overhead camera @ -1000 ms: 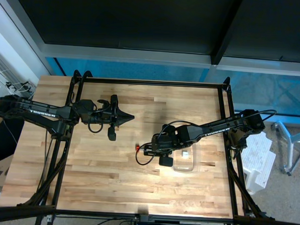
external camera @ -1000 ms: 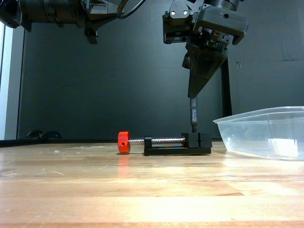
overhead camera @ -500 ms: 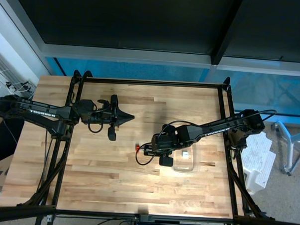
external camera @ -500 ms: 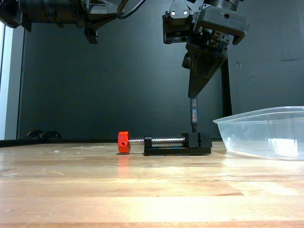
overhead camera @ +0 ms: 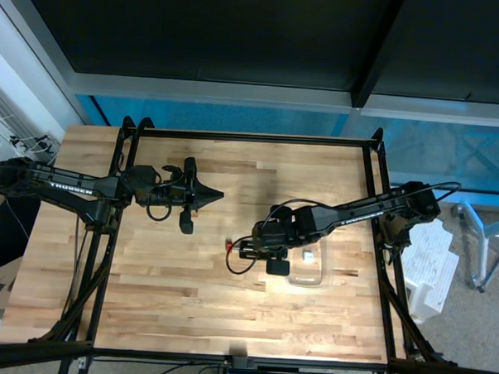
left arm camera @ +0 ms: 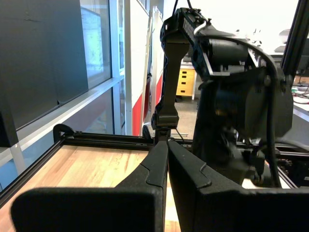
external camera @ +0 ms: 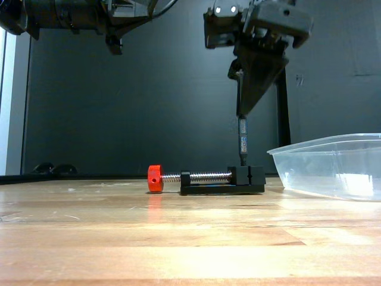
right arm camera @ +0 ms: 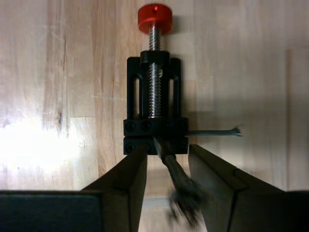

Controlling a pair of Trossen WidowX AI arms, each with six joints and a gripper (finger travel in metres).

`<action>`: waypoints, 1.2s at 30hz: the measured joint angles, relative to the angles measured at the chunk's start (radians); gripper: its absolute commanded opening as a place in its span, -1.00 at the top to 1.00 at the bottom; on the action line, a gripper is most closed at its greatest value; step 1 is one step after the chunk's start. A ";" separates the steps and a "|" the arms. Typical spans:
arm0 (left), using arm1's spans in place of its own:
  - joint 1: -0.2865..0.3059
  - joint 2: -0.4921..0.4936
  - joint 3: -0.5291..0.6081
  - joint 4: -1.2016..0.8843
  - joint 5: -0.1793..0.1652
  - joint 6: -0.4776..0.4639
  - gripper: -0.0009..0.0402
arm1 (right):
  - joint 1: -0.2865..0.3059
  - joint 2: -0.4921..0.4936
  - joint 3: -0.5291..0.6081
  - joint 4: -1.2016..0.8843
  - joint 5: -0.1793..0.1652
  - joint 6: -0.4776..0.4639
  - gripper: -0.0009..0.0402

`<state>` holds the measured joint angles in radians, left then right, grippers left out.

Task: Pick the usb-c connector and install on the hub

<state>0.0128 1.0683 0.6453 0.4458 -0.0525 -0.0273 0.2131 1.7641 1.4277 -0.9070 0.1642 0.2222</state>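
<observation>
Left gripper (overhead camera: 212, 195) parked high over the table (overhead camera: 145, 298), toward 10 o'clock from centre, unchanged over the last second; its own camera shows the fingers pressed together with nothing between them. Hub (external camera: 221, 180) lies flat near table centre, red knob (external camera: 155, 178) pointing to 9 o'clock. The usb-c connector (external camera: 242, 143) stands upright out of the hub's 3 o'clock end block, lower tip seated in the block as far as the low view shows. Change noted: right gripper (external camera: 243, 114) has lifted a little compared with half a second ago, while connector and hub have not moved. From the right wrist camera, its fingers (right arm camera: 137, 169) sit a narrow gap apart on either side of the connector, and wood shows between finger and plug on both sides, so it appears let go. Judgement: insertion looks done, and this rise reads as the retreat; the plug staying upright unsupported suggests it is held by the hub. Clear tray (overhead camera: 320, 277) sits just at 3 o'clock of the hub, a pale piece (overhead camera: 309, 256) inside it.
</observation>
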 measured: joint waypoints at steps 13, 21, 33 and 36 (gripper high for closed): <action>0.000 0.000 0.000 -0.001 0.000 0.000 0.96 | 0.000 -0.082 0.000 -0.084 0.000 -0.018 0.11; 0.000 0.000 0.000 0.000 0.000 0.000 0.96 | 0.000 -0.101 0.000 -0.086 0.001 -0.027 0.12; 0.000 0.000 0.000 0.000 0.000 0.000 0.96 | -0.064 -0.303 -0.120 0.024 0.001 -0.062 0.26; 0.000 0.000 0.000 0.000 0.000 0.000 0.96 | -0.084 -0.379 -0.185 0.113 0.001 -0.093 0.38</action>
<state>0.0128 1.0683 0.6453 0.4458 -0.0525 -0.0269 0.1295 1.3849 1.2427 -0.7944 0.1650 0.1287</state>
